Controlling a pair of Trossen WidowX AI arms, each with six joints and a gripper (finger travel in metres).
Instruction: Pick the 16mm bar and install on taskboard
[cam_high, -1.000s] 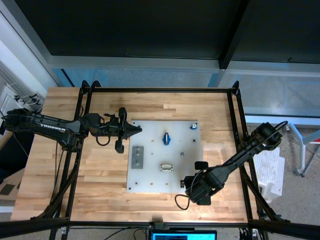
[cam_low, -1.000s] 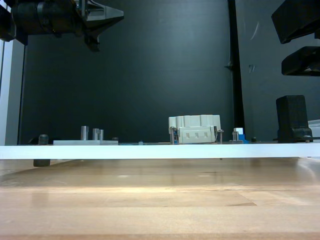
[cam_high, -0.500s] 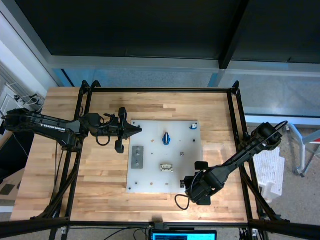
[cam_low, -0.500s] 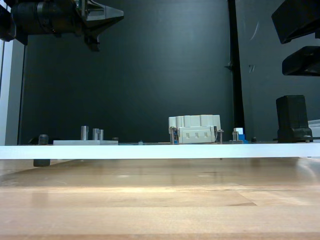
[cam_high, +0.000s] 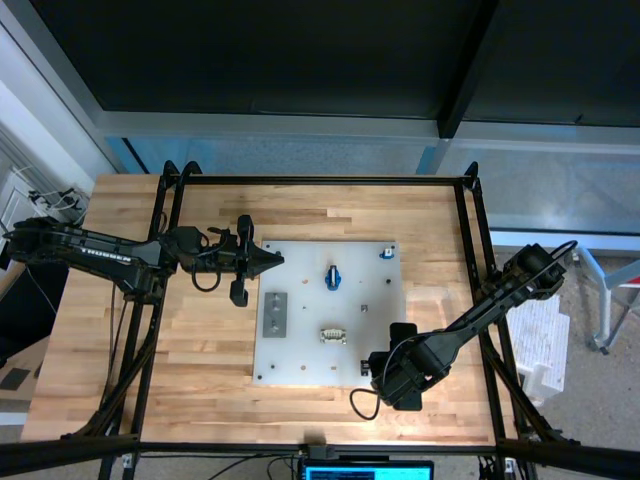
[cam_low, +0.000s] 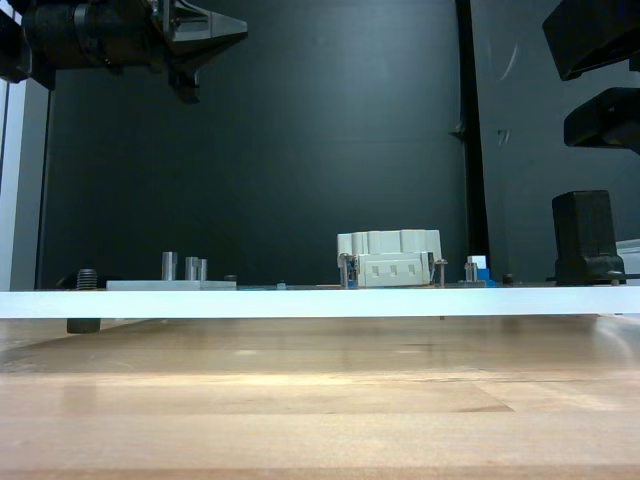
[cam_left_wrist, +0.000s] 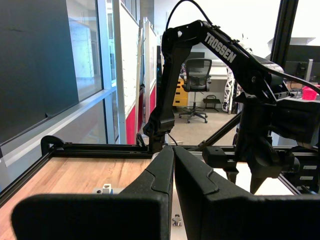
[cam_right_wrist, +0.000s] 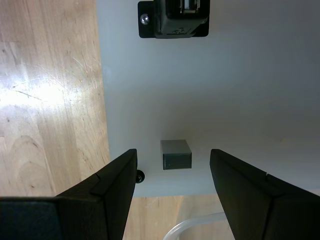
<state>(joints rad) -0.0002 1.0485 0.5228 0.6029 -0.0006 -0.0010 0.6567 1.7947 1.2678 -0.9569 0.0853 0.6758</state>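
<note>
The taskboard (cam_high: 300, 352) is a white square plate in the middle of the table. In the right wrist view the 16mm bar (cam_right_wrist: 176, 154), a short grey peg, lies on the taskboard (cam_right_wrist: 235, 95) close to its edge. My right gripper (cam_right_wrist: 171, 167) hangs open above it, one finger on each side and not touching it. From above, that right gripper (cam_high: 381, 364) is over the board's near right corner. My left gripper (cam_high: 274, 258) is shut with nothing in it, raised beside the board's far left corner. Its shut fingertips (cam_left_wrist: 173, 156) press together.
On the board are a grey metal block (cam_high: 274, 314) with pegs (cam_low: 185, 268), a blue knob (cam_high: 333, 277), a beige connector (cam_high: 333, 336) and a black block (cam_right_wrist: 174, 19) just beyond the bar. A black frame (cam_high: 320, 181) rims the wooden table.
The right gripper has shifted very slightly over the board's near right corner. The left arm has not moved.
</note>
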